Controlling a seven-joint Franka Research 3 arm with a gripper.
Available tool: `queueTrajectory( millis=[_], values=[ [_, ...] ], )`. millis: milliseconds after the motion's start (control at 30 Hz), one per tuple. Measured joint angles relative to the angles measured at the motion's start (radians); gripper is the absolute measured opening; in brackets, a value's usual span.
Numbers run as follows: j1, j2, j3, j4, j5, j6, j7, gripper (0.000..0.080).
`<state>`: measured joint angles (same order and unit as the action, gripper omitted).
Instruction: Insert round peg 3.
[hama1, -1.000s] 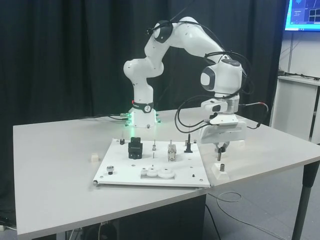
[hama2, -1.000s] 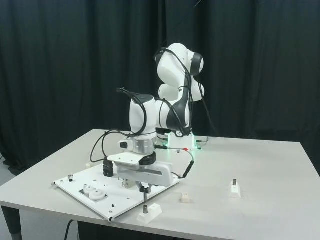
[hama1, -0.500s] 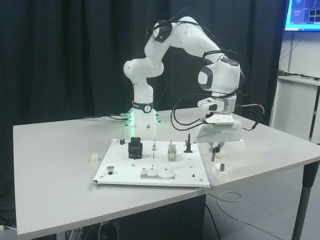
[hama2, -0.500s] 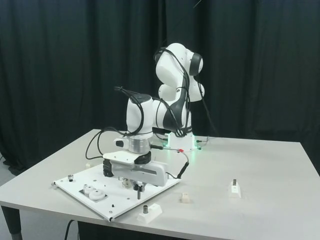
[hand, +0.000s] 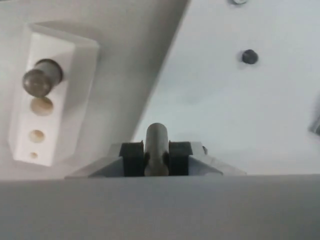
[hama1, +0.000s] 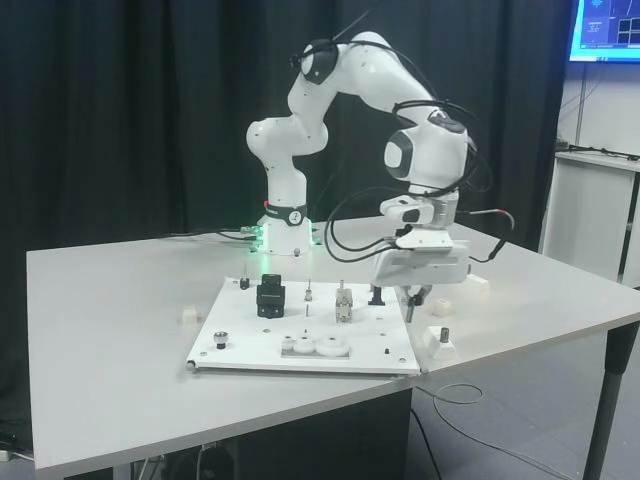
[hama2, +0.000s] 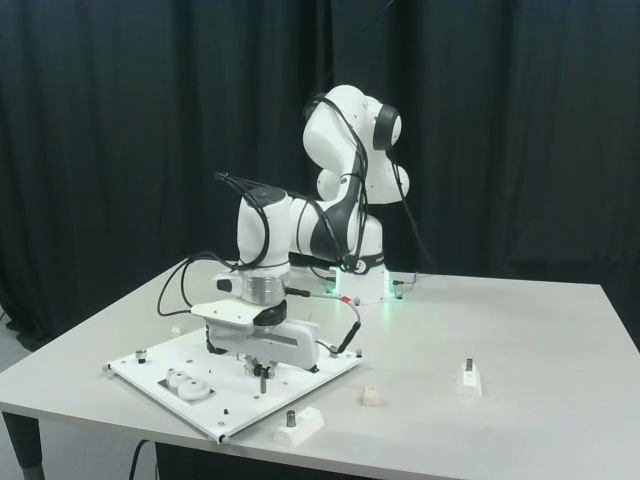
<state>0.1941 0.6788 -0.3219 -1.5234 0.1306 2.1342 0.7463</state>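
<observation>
Item: round peg (hand: 156, 145), grey, clamped between the end effector (hand: 156, 159) fingers, carried upright over the white board (hama1: 300, 330), near the edge that faces the peg holder (hand: 50, 95).

Step, as I judge it: carry to the receiving hole, which I cannot pick out.

Handling: I keep the peg vertical, centre it over the hole, and lower slowly without side load.
</observation>
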Motion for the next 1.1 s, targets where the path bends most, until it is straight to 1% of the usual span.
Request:
queueTrajectory(
  millis=[267,467,700,933,1100],
  values=[
    [-0.010,-0.012,0.001,-0.021,0.002,0.004,-0.020,0.0102],
    [-0.016,-0.020,0.001,-0.048,0.002,0.024,-0.033,0.0102],
    [-0.023,-0.033,0.001,-0.108,0.010,0.079,-0.065,0.0102],
    [-0.028,-0.058,0.001,-0.177,0.038,0.151,-0.101,0.0102],
    [-0.028,-0.081,0.002,-0.215,0.062,0.186,-0.124,0.0102]
  ],
)
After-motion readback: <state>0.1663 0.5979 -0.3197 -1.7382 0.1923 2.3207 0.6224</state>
